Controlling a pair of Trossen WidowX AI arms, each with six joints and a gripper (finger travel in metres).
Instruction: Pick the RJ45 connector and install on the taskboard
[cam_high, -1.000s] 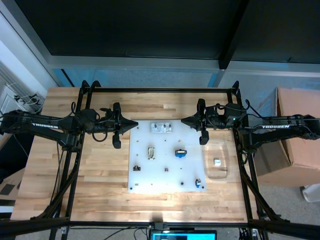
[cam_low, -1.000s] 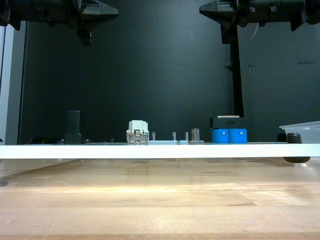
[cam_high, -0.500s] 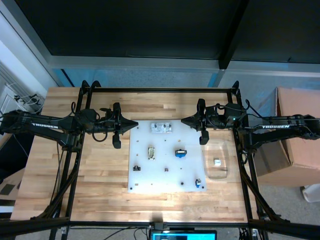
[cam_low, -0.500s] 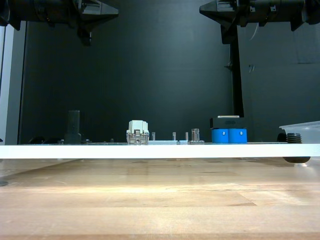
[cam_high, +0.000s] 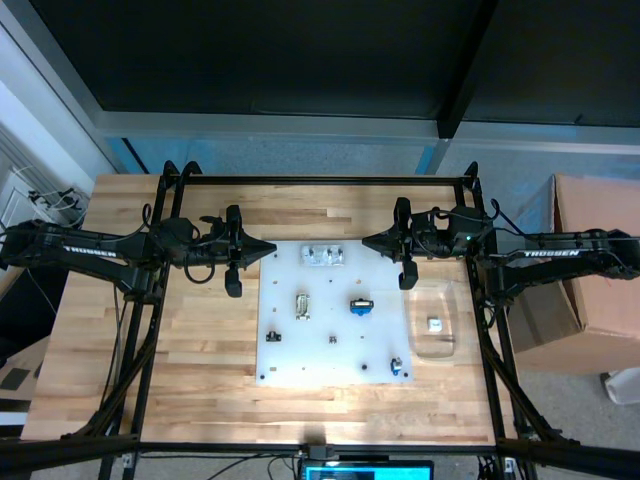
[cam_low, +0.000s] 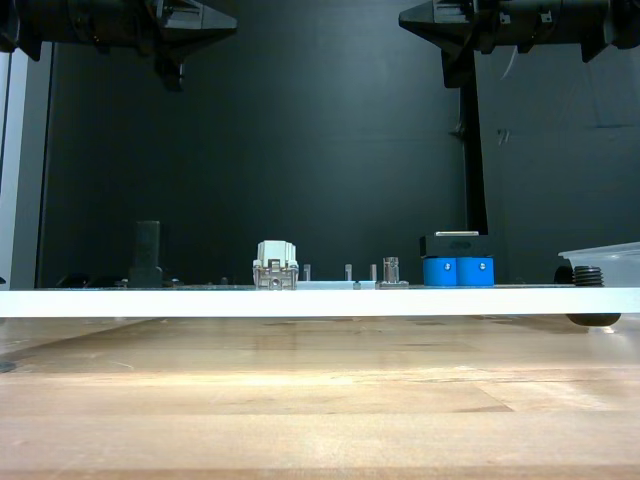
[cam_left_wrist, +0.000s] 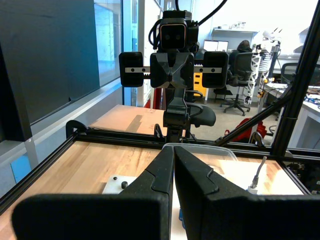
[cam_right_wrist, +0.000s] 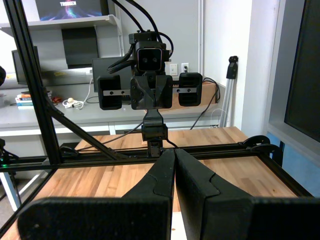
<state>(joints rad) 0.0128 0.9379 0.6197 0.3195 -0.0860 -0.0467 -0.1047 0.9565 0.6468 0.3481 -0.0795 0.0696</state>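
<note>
A grey piece sits on the small blue jack (cam_high: 397, 367) at the white board's (cam_high: 285, 350) near right corner. In the left wrist view a pale plug with a grey cable (cam_left_wrist: 257, 173) rising from it stands at that spot, so the connector is at the jack; how deep it sits I cannot tell. The white block (cam_high: 435, 324) in the clear tray (cam_high: 441, 350) shows nothing dark on it. My left gripper (cam_high: 272, 250) hangs high beyond the board's far left corner, fingers shut on nothing. My right gripper (cam_high: 366, 241) hangs high over the far right corner, also shut on nothing.
The board carries a silver part (cam_high: 323, 256) at the back, a grey socket (cam_high: 302, 306) and a blue-and-black block (cam_high: 360, 305) mid-board. A black frame (cam_high: 320, 181) rings the table. A cardboard box (cam_high: 590, 270) stands off the right edge.
</note>
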